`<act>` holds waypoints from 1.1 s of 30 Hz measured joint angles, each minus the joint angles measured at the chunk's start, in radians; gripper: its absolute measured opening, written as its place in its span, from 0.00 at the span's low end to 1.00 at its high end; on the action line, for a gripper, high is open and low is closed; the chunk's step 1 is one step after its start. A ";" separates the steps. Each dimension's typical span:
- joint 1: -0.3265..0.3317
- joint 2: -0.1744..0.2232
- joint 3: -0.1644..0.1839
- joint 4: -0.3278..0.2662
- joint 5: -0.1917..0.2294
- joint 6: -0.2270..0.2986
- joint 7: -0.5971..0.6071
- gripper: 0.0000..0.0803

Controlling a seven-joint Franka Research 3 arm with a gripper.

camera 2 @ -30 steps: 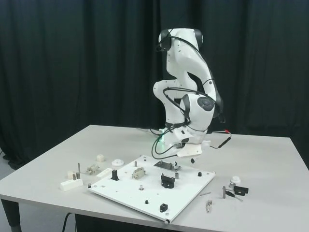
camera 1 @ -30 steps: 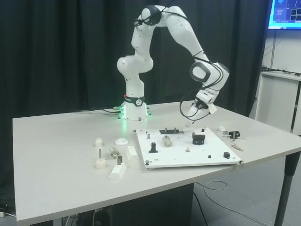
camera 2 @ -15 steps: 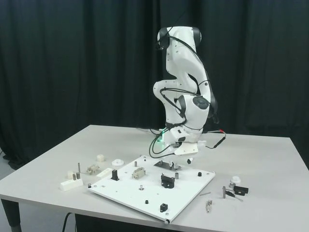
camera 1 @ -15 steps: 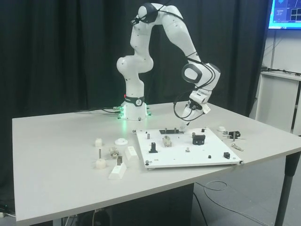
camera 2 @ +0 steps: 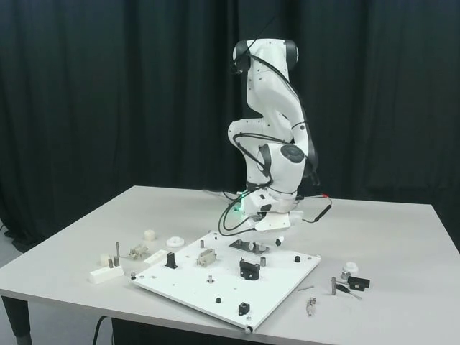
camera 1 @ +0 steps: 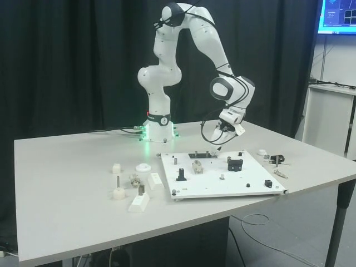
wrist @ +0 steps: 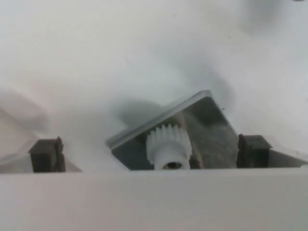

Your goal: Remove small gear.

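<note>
The small white gear (wrist: 168,147) stands on a grey metal plate (wrist: 211,127) at the far edge of the white board (camera 1: 222,183). My gripper (wrist: 150,153) hangs open just above it, with one dark fingertip on each side of the gear and neither touching it. From the first room view, the gripper (camera 1: 213,139) hovers over the plate (camera 1: 201,154) at the back of the board. In the second room view the gripper (camera 2: 277,238) is slightly above and beside the plate (camera 2: 248,246).
The board also carries a black bracket (camera 1: 235,163), a smaller black block (camera 1: 268,183) and several upright pegs. Loose white parts (camera 1: 143,167) lie on the table left of the board, and small parts (camera 1: 272,158) lie to its right.
The arm has swung from over the board's right back corner towards the base and lowered, bringing the gripper over the metal plate with the gear.
</note>
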 joint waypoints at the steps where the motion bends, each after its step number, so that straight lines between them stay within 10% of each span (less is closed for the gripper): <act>1: -0.001 0.000 0.000 -0.001 -0.001 0.003 0.000 1.00; 29: -0.057 0.001 0.000 -0.014 -0.030 0.075 0.000 1.00; 30: -0.058 0.001 0.000 -0.015 -0.030 0.076 0.000 0.63; 33: -0.058 0.001 0.010 -0.019 -0.028 0.077 0.000 0.63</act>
